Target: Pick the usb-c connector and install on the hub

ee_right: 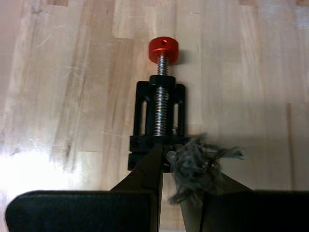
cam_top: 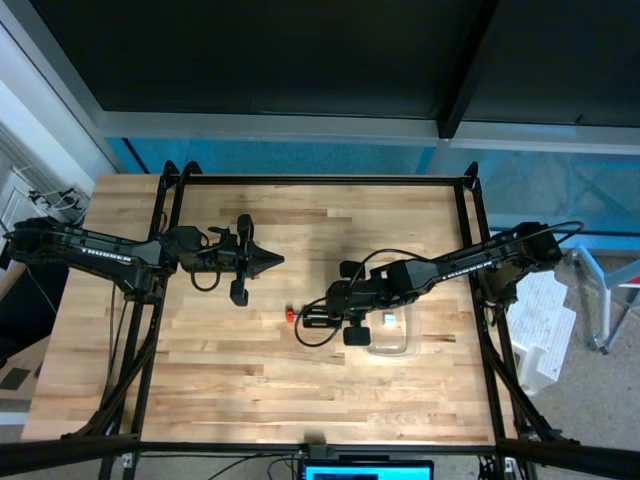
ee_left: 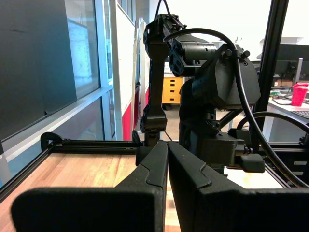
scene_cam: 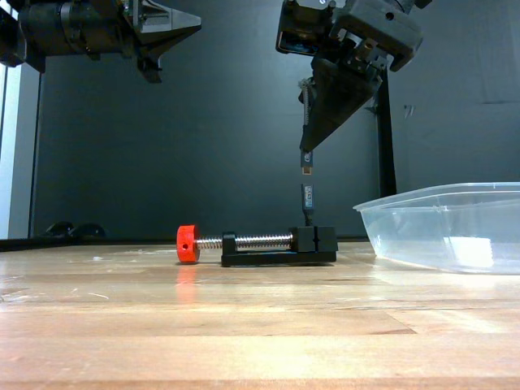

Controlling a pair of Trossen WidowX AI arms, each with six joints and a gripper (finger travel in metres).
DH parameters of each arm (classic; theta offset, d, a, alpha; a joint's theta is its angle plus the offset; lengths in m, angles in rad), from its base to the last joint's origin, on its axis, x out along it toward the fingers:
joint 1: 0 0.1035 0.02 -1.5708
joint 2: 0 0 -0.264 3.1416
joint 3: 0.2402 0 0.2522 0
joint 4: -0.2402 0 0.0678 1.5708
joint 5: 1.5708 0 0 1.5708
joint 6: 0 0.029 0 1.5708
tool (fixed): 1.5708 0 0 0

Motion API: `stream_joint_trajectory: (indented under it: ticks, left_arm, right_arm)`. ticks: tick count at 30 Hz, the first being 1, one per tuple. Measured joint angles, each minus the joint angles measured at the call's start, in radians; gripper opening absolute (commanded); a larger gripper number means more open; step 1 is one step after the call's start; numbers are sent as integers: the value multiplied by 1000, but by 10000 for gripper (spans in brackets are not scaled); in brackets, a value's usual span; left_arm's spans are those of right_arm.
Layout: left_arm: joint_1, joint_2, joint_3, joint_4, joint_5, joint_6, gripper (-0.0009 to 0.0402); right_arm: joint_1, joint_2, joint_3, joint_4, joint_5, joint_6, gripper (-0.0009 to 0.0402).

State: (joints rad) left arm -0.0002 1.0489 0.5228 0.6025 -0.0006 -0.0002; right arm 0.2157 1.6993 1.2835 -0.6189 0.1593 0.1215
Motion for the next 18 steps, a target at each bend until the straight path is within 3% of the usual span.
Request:
stream_joint_trajectory:
  ticks: [18]
  left_arm:
    - [0,0,0,0,0,0,0]
  right_arm:
    - [-10,0,-13,10,5,-24,0]
